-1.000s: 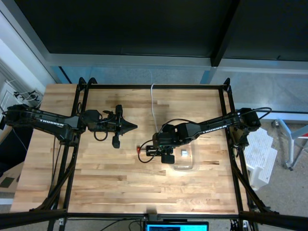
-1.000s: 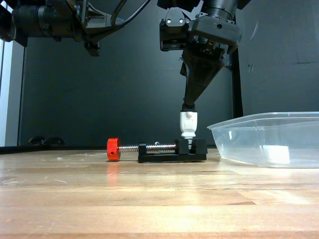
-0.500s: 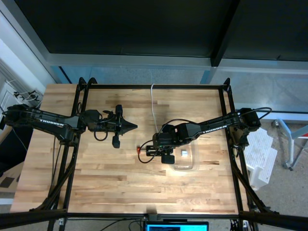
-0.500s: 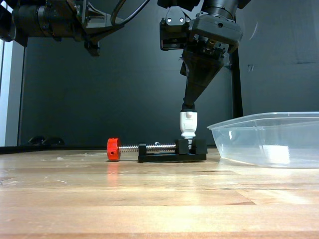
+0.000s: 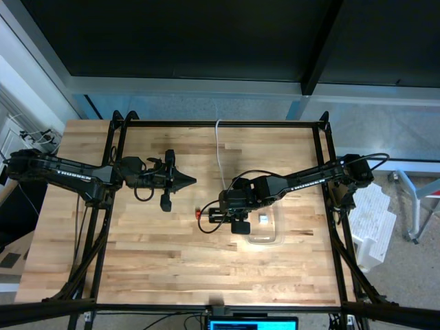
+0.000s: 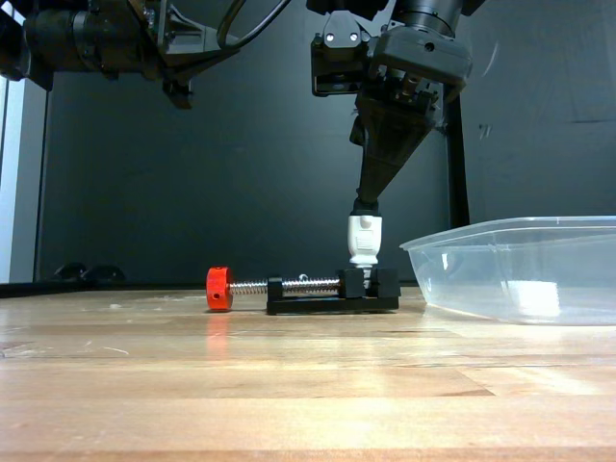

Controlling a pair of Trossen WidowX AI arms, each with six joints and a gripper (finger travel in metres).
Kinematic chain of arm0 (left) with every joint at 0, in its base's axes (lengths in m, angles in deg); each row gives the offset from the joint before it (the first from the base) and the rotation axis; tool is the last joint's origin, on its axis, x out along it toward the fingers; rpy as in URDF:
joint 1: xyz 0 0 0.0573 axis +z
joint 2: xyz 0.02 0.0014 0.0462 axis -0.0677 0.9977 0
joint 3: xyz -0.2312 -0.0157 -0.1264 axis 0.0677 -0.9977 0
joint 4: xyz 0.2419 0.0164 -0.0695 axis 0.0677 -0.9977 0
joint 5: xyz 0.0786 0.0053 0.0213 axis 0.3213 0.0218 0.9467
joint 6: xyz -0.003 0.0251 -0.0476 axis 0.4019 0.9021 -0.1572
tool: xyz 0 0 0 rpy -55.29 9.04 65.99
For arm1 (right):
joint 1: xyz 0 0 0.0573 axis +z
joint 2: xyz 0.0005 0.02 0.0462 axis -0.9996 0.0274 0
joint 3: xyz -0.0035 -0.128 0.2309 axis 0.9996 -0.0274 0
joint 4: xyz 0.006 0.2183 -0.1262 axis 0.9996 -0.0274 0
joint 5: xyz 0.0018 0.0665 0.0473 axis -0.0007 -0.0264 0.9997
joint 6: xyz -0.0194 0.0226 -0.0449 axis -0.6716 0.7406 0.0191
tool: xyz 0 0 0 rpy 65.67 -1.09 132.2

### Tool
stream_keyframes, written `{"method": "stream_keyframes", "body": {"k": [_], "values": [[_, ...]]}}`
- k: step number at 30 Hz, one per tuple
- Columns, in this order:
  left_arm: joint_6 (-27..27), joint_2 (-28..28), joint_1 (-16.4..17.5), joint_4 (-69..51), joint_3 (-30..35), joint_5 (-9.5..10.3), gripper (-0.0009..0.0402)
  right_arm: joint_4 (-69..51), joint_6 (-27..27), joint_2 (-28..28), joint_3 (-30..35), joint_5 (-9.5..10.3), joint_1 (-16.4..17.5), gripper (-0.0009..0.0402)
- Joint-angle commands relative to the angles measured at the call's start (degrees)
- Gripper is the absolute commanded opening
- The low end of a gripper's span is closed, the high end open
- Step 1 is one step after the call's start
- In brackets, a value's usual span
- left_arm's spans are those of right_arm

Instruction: Remove the power plug from the receptacle and place in the container

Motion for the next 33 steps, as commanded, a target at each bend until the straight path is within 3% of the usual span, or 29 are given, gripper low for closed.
{"method": "stream_keyframes", "body": {"k": [1, 16, 33], "values": [[0.02, 0.0, 0.0, 0.02, 0.0, -0.02, 0.0, -0.17, -0.02, -0.98, 0.24, -0.13, 0.09, 0.0], [0.02, 0.0, 0.0, 0.0, 0.0, -0.02, 0.0, -0.68, 0.0, -2.97, 0.24, -0.09, 0.09, 0.0], [0.02, 0.0, 0.0, 0.0, 0.0, -0.02, 0.0, -10.54, -0.04, -6.67, -0.46, -0.15, 0.11, 0.0]]}}
